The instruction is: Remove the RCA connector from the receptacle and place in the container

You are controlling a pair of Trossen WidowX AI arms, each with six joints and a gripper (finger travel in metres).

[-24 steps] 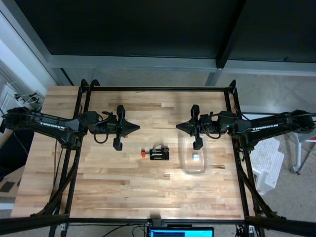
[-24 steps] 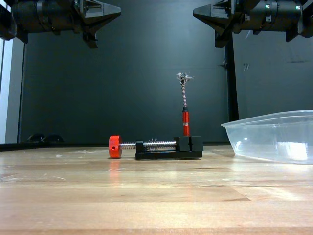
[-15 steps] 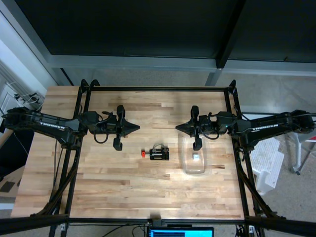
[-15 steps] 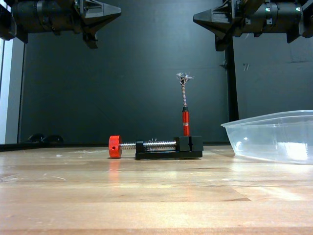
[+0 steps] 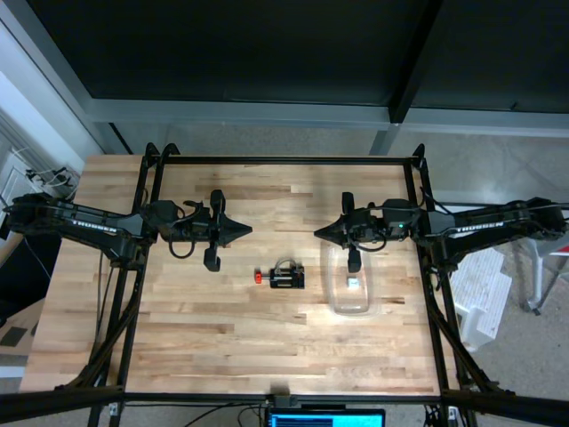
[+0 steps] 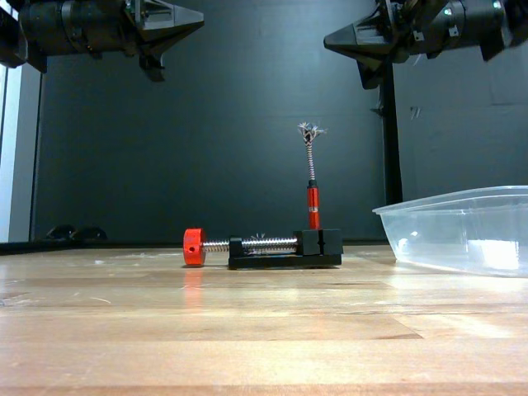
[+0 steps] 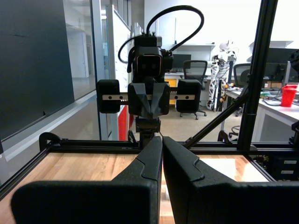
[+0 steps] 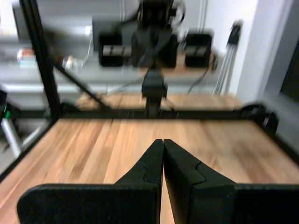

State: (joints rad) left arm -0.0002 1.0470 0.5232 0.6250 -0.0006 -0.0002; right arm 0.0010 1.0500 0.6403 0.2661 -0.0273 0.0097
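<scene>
The receptacle (image 5: 286, 277) is a small black block with a red knob, lying mid-table (image 6: 285, 247). The RCA connector (image 6: 313, 206) stands upright in its right end, red-sleeved with a thin springy wire and a frayed tip above. The clear container (image 5: 351, 302) lies just right of the block (image 6: 462, 231). My left gripper (image 5: 247, 230) hovers high, left of and behind the block, jaws shut and empty (image 7: 162, 140). My right gripper (image 5: 318, 233) hangs high over the container's far end, shut and empty (image 8: 163, 141), pointing left (image 6: 328, 37).
A small white-blue square piece (image 5: 353, 283) lies inside the container. A black frame rail (image 5: 284, 160) runs along the table's far edge, with uprights at both sides. Each wrist view faces the opposite arm (image 7: 148, 88) across the table.
The right gripper has crept a little to the left and its tip has dipped slightly. The left arm, the block, the connector and the tray have not moved.
</scene>
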